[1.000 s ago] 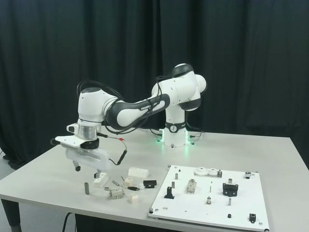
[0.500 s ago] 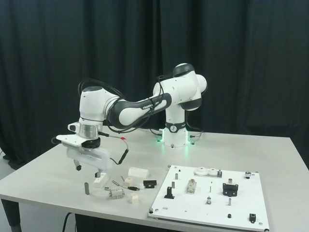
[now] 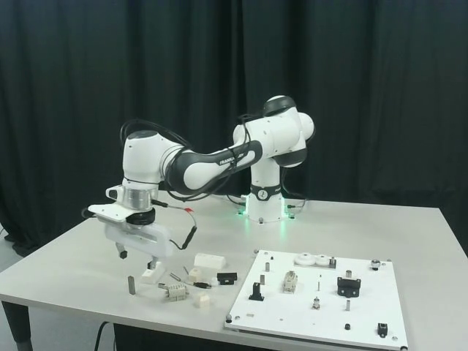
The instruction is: Remove BNC.
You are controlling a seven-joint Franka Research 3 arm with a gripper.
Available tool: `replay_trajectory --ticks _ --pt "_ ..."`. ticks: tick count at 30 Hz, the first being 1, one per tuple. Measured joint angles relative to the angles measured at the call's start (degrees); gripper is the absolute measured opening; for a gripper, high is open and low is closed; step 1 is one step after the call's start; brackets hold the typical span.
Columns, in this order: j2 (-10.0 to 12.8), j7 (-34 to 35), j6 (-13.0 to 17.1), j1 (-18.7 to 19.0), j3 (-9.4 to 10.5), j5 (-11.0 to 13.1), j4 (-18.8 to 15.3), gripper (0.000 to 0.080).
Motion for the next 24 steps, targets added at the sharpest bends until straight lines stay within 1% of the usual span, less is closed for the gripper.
replay_trajectory --ticks 6,15,24 --pt "-0.2 2.2 -1.5 1.4 0.00 0.1 0.0 0.0800" --pt "-0.5 6.9 -3.7 4.4 0.00 0.2 0.0 0.0800" --pt "-0.6 14.3 -5.5 8.6 0.10 0.3 0.0 0.0800"
